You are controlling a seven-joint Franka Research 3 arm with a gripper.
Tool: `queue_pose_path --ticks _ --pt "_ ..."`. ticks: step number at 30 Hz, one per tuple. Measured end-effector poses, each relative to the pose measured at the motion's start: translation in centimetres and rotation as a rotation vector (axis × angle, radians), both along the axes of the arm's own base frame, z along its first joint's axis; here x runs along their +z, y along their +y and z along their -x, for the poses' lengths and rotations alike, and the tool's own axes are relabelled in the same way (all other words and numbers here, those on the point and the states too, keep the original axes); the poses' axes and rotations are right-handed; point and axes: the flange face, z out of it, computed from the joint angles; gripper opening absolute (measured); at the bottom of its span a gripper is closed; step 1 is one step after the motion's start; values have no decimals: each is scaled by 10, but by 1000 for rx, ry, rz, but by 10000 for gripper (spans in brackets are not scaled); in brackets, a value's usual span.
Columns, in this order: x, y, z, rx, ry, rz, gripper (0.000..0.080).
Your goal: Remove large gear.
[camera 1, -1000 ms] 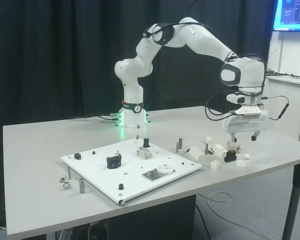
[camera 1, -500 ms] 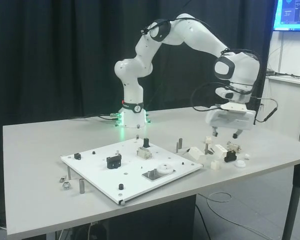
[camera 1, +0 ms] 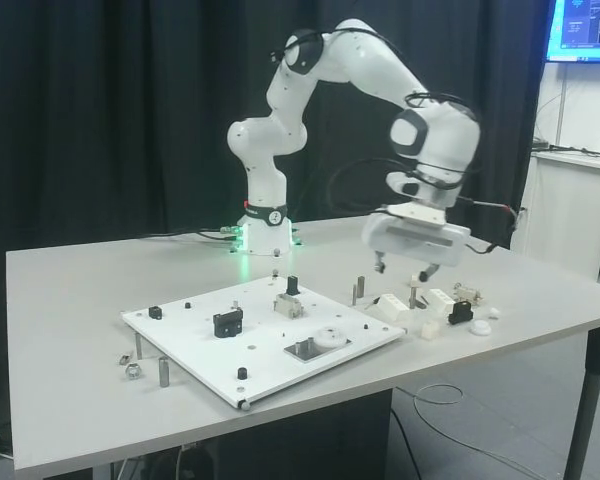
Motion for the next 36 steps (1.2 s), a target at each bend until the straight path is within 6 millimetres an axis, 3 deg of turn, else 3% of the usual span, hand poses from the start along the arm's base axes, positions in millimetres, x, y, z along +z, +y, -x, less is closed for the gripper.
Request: queue_pose_path --ticks 7,14,24,36 --pt "-1 -49 9 -64 -55 -13 800" --pt "-6 -85 20 -117 -118 -31 800" --pt "-19 -118 37 -212 -196 -86 800" --pt "-37 -152 50 -510 -313 -127 800"
